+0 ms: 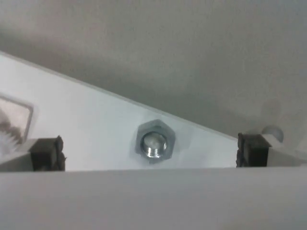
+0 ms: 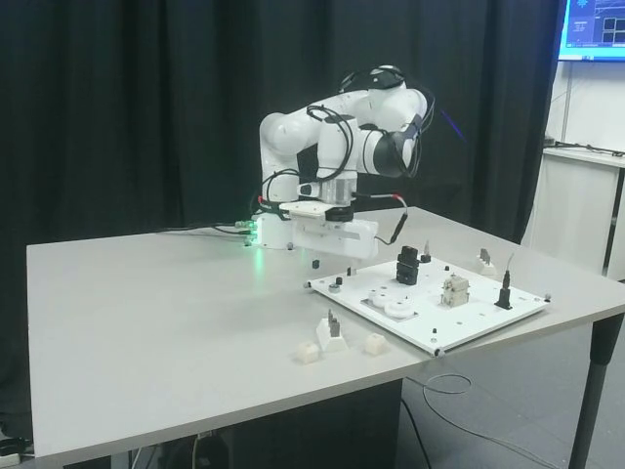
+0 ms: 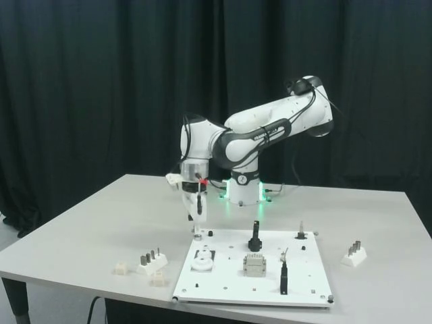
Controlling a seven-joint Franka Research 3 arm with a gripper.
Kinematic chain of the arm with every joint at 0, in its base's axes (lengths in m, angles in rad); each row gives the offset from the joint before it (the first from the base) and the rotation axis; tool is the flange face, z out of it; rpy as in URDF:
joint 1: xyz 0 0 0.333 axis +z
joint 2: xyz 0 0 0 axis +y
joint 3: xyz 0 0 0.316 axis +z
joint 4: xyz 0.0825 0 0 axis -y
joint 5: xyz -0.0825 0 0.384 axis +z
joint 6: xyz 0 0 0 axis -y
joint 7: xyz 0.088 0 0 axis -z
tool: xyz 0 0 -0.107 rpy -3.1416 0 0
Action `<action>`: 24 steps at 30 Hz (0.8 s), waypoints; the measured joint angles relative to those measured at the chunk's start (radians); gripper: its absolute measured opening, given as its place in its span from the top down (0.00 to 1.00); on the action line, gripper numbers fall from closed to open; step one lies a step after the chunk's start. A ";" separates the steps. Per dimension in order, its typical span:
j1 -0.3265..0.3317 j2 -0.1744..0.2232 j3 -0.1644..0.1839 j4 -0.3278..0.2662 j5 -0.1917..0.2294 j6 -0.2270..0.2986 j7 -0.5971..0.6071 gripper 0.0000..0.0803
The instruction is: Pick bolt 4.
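Wrist view: grey metal hex-headed bolt 4 [image 1: 154,142] sitting upright in white flat board [image 1: 86,129], centred between black fingertips of tool [image 1: 148,152], spread wide, gripping nothing.
Room views: tool [image 3: 198,226] hovering just over board corner [image 3: 202,236] on grey desk [image 2: 146,303].

The white seven-joint arm [image 3: 270,131] reaches out from its base and bends down, its two-fingered gripper [image 1: 148,152] pointing downward, black fingertips [image 1: 48,153] spread wide apart.
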 joint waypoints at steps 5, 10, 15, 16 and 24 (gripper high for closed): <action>-0.019 -0.001 0.033 0.016 0.014 0.004 0.036 0.00; -0.034 -0.007 0.059 0.026 0.025 0.005 0.044 0.00; -0.040 -0.015 0.078 0.032 0.036 0.005 0.051 0.00; -0.041 -0.016 0.081 0.033 0.036 0.005 0.052 0.00; -0.044 -0.016 0.102 0.038 0.036 0.004 0.052 0.00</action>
